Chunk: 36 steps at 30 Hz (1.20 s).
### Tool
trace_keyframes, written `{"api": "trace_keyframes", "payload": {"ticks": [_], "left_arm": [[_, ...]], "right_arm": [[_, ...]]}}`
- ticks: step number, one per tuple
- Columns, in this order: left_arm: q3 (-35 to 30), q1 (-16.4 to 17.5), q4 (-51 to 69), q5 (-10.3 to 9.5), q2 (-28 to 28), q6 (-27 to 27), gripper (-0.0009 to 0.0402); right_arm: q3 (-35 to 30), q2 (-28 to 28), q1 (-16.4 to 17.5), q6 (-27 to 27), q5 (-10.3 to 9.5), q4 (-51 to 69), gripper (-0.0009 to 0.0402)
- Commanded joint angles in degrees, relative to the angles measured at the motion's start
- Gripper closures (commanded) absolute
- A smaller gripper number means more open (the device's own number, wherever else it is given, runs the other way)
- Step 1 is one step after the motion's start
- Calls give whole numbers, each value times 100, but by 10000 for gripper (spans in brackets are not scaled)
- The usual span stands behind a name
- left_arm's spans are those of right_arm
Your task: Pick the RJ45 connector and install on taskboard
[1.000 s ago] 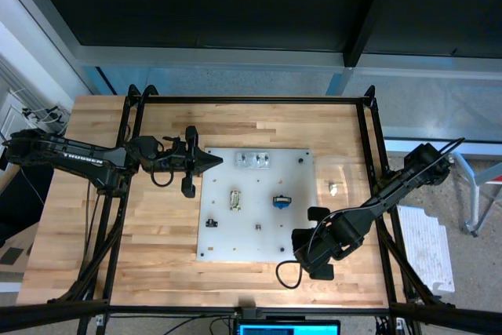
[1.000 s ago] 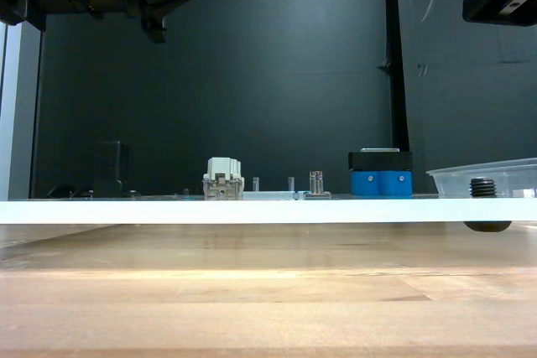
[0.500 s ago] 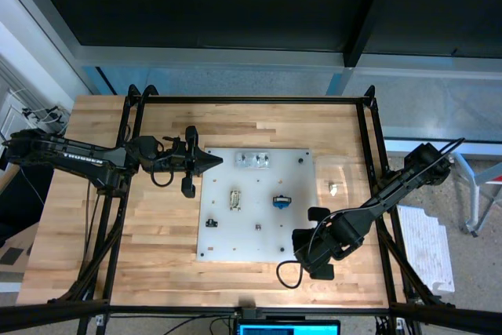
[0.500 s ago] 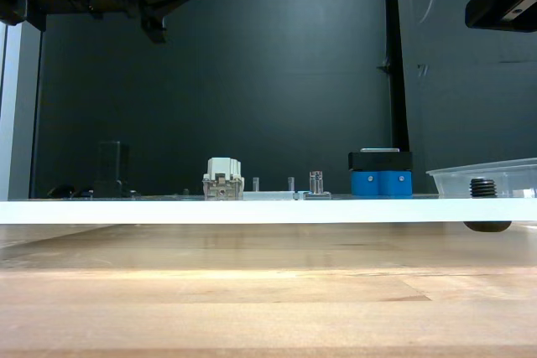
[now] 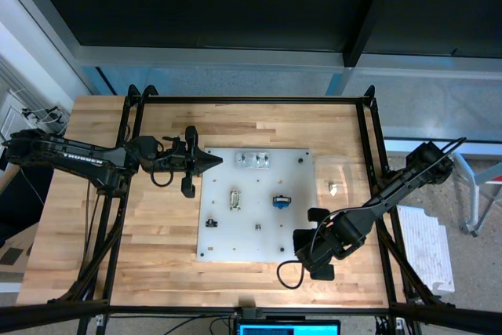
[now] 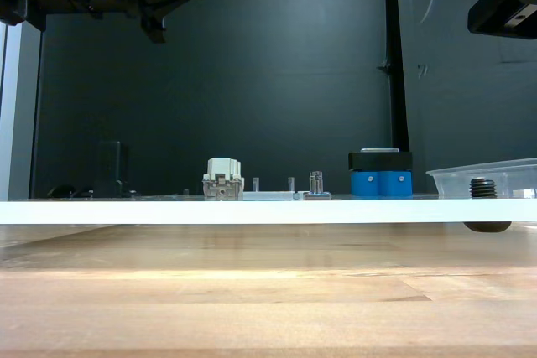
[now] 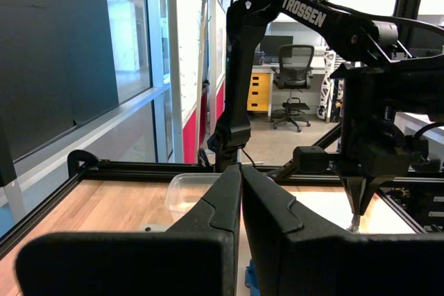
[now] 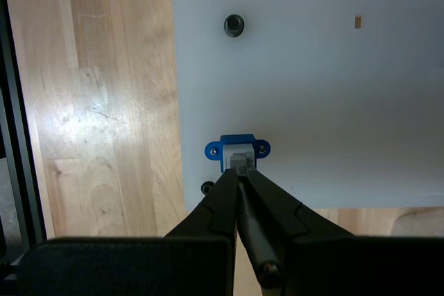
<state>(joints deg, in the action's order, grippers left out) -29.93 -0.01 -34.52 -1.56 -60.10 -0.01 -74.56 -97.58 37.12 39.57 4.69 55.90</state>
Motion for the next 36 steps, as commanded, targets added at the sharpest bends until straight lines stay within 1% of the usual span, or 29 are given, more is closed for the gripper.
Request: {"api": "trace_keyframes", "payload": {"ticks": [1,20,21,22,23,25,31,36], "left_arm": [[-2,0,0,2,0,0,393],[-2,2,0,2,0,2,393],[-2,2,0,2,0,0,393],[-2,0,0,2,0,2,393],[-2,0,0,2,0,2,393],[-2,0,0,2,0,2,393],[-2,0,0,2,-2,0,393],[-2,2,0,2,0,0,393]], "right_arm": [[22,-37,2,4,-35,7,393],[13,-13,22,17,-44,11,393],[13,-11,24,17,-66,9,393],[13,-11,26,13,-144,4,393],[13,0,26,7,-175,4,392],[13,0,28,4,-173,-15,383],[13,42,33,46,-138,-28,332],[13,74,37,46,-125,-33,300]]}}
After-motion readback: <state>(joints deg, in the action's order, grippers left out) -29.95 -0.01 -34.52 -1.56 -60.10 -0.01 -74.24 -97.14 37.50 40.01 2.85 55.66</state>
